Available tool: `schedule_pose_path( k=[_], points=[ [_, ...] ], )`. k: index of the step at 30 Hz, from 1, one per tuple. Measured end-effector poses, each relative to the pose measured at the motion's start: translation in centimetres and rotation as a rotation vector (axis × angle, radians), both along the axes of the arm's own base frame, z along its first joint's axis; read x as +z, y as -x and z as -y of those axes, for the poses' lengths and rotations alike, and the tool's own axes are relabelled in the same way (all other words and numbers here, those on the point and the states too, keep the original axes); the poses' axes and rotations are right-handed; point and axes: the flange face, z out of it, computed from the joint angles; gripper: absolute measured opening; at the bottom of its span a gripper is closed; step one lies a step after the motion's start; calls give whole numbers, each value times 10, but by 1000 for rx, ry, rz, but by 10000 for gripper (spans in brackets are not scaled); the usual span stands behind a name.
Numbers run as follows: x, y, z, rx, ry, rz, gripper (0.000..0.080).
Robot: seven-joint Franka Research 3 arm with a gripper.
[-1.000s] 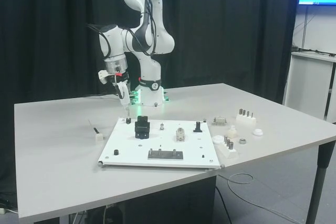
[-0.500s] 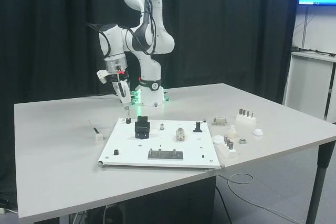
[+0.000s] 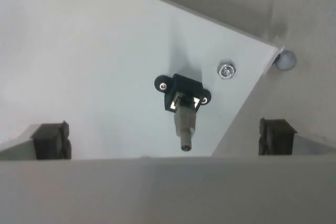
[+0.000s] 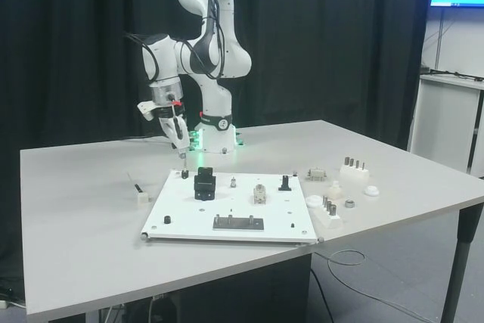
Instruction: Pick bolt 4.
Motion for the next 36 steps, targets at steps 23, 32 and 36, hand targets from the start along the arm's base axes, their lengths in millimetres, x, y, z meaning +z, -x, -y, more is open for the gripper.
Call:
schedule_pose_path(
  k=[23, 32, 36],
  points=[
    [23, -11, -4, 152, 32, 66, 800],
    [65, -34, -26, 258, 81, 118, 800],
    [83, -47, -41, 305, 118, 131, 800]
  ],
)
